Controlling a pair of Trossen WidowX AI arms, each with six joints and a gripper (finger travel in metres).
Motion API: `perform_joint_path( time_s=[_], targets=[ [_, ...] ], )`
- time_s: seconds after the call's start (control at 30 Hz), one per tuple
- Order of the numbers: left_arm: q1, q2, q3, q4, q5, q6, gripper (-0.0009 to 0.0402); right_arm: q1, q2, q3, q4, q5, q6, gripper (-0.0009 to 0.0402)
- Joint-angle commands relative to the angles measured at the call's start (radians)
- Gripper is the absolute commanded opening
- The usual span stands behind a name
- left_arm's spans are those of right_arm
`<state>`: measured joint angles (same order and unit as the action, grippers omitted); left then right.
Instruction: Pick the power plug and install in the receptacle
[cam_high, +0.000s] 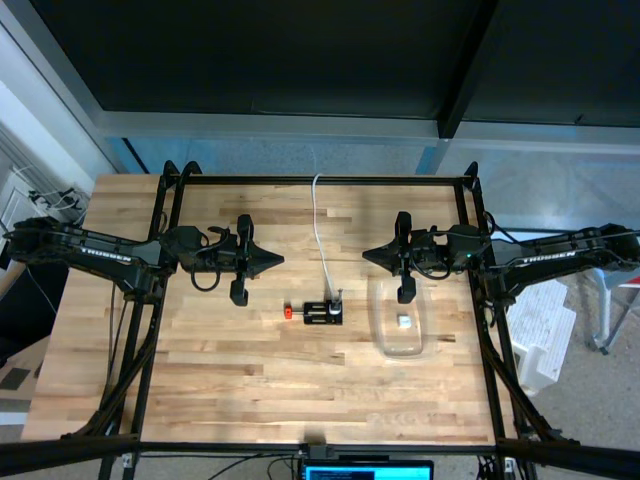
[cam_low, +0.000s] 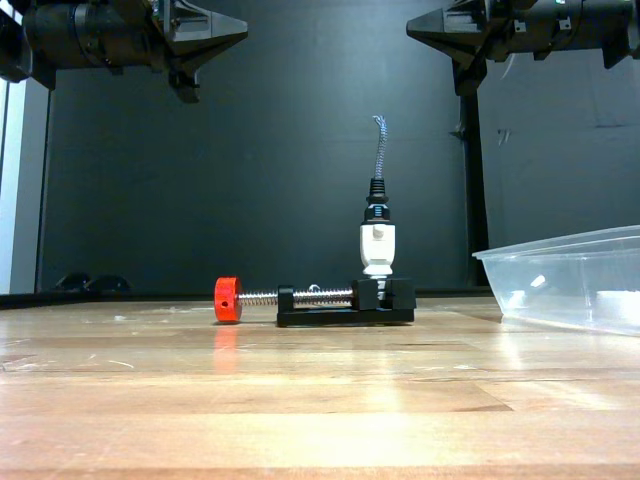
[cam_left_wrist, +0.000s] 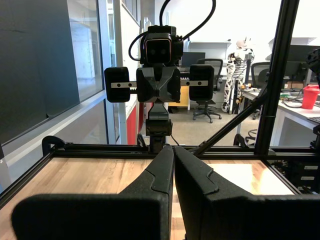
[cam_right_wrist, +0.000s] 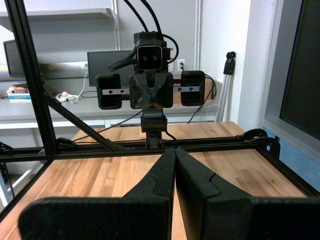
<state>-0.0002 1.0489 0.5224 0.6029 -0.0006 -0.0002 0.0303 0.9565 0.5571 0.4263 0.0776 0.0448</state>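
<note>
**While both arms hang parked, no pick is under way**

Since neither claw is near the work, I judge the task to stand at its first step: the pick has not begun. The left gripper hangs high over the left half of the pale wooden table, its fingers pressed together on nothing. The right gripper faces it from the other side, likewise pressed together and empty.

The receptacle, a small black block fixture with a white round body standing upright in it, sits on the table between the two arms. It has an orange-red knob at its left end, and a long white cord runs to the far edge. A black collar caps the white body. I cannot tell whether that is the small black power plug, and I see no loose plug elsewhere. The clear plastic tray just right of the fixture holds only a tiny white cube.

The next move calls for finding the plug, then spreading a claw before any descent.
</note>
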Motion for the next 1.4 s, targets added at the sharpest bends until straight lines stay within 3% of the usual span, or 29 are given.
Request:
perform_joint_path(
  time_s=[0.03, 0.13, 1.4],
  targets=[
    [0.0, 0.0, 0.0, 0.0, 0.0, 0.0, 0.0, 0.0, 0.0, 0.001, 0.0, -0.002, -0.002, 0.0],
    [0.0, 0.0, 0.0, 0.0, 0.0, 0.0, 0.0, 0.0, 0.0, 0.001, 0.0, -0.02, -0.001, 0.0],
    [0.0, 0.0, 0.0, 0.0, 0.0, 0.0, 0.0, 0.0, 0.0, 0.001, -0.003, -0.019, -0.001, 0.0]
  ],
)
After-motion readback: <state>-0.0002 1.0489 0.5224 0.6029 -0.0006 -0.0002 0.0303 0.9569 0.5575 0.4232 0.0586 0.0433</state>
